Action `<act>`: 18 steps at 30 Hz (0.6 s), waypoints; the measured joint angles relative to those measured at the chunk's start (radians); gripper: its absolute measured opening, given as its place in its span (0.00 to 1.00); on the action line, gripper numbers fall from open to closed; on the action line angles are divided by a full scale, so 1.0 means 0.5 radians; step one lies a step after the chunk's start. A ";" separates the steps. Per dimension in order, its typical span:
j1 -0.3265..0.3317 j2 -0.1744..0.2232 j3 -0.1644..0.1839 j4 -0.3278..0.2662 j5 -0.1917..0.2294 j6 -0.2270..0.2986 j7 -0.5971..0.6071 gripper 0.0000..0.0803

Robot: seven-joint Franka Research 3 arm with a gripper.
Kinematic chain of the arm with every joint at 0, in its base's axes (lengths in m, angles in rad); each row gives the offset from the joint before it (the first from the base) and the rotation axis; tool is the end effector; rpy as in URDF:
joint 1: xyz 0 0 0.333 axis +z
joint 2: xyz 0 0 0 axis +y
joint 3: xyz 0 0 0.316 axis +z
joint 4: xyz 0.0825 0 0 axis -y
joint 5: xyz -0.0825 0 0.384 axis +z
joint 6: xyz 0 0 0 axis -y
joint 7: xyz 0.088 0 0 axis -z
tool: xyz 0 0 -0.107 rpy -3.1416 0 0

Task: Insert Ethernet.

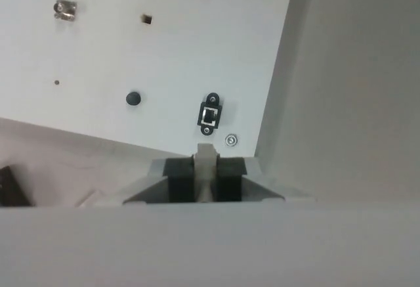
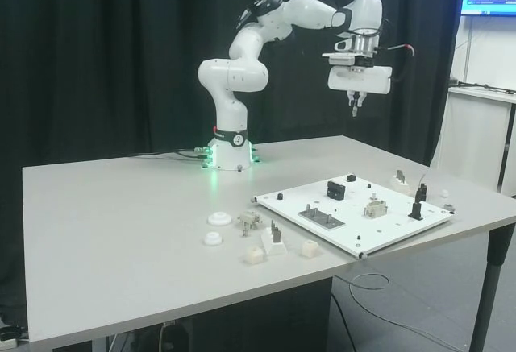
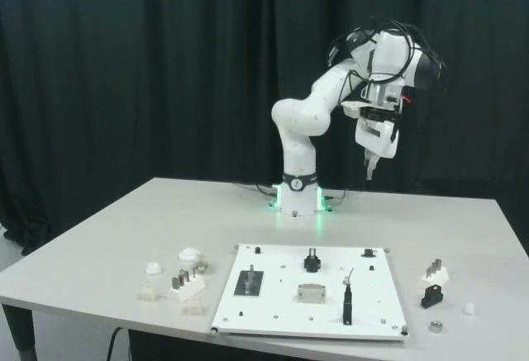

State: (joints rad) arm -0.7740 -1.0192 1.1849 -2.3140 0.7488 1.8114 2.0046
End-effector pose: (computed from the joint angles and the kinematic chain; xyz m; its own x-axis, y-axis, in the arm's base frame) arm 0.3611 0.2748 0.4349 -0.4140 -0.9045 0.1025 -0.9023 0.3929 -0.1776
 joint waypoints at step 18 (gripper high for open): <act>-0.096 0.075 0.071 0.044 0.007 0.024 -0.006 0.08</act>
